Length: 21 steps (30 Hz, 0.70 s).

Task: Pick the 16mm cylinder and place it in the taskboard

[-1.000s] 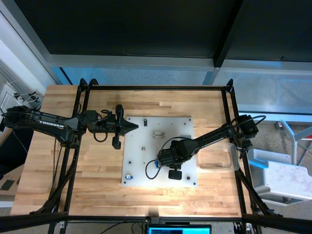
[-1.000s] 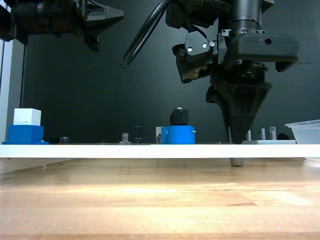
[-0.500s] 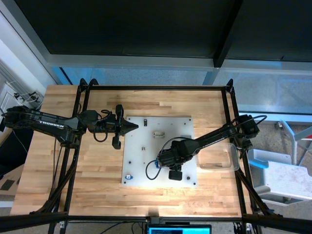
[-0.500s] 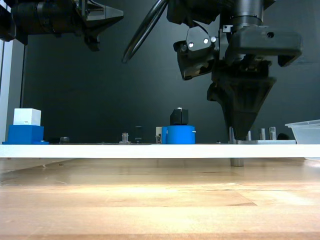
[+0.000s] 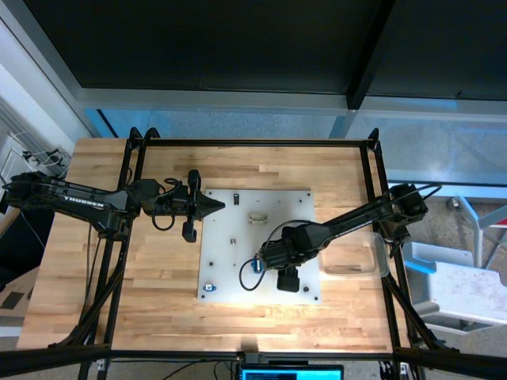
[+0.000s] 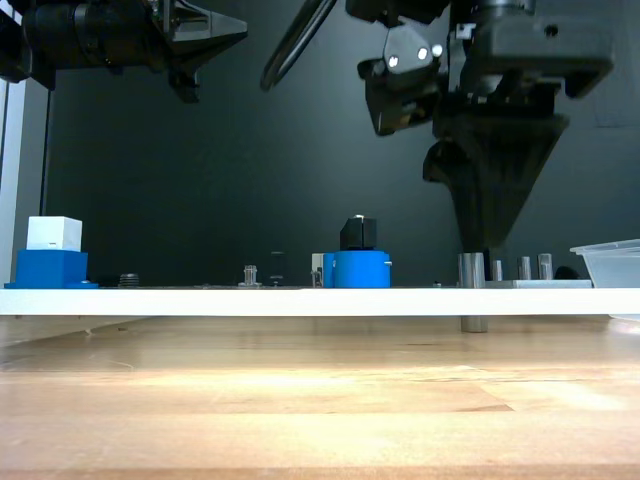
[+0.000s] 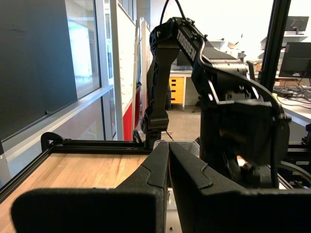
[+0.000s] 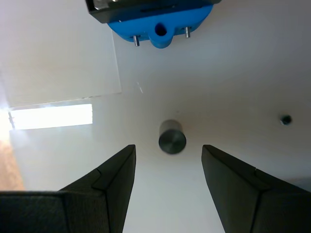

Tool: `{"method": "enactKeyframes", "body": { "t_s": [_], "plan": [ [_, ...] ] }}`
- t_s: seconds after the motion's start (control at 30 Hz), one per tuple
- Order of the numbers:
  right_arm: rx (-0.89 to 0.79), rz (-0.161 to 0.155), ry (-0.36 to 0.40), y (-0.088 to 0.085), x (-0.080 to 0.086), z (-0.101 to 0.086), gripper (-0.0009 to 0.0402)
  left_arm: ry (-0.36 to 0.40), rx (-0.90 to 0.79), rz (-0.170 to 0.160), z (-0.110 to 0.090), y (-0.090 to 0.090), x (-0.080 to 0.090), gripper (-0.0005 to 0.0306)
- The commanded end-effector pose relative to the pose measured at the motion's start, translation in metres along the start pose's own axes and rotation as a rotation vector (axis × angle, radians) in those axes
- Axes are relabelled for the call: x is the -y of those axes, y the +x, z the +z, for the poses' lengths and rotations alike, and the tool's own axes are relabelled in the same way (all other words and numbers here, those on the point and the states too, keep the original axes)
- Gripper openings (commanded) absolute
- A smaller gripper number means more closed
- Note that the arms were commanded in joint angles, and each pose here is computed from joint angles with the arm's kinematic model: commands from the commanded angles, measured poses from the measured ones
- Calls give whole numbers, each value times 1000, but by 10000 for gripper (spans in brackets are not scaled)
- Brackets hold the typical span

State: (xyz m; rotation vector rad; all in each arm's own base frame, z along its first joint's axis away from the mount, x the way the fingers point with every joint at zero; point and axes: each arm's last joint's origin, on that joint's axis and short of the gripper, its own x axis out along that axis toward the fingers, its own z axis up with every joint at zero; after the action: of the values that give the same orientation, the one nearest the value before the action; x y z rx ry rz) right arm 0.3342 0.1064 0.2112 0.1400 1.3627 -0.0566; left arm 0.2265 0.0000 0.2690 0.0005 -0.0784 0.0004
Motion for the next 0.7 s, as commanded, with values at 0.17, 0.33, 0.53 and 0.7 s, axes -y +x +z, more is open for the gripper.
{"method": "enactKeyframes", "body": {
  "t_s": [0.17,0.33,0.53,0.7],
  "plan": [
    [35,15,1,-24,3,-6,177,0,0,0,0,0,0,0],
    [74,33,5,-38,5,-8,177,0,0,0,0,0,0,0],
    [108,49,6,-51,6,-11,177,0,0,0,0,0,0,0],
    [113,52,7,-53,6,-11,177,0,0,0,0,0,0,0]
  ]
}}
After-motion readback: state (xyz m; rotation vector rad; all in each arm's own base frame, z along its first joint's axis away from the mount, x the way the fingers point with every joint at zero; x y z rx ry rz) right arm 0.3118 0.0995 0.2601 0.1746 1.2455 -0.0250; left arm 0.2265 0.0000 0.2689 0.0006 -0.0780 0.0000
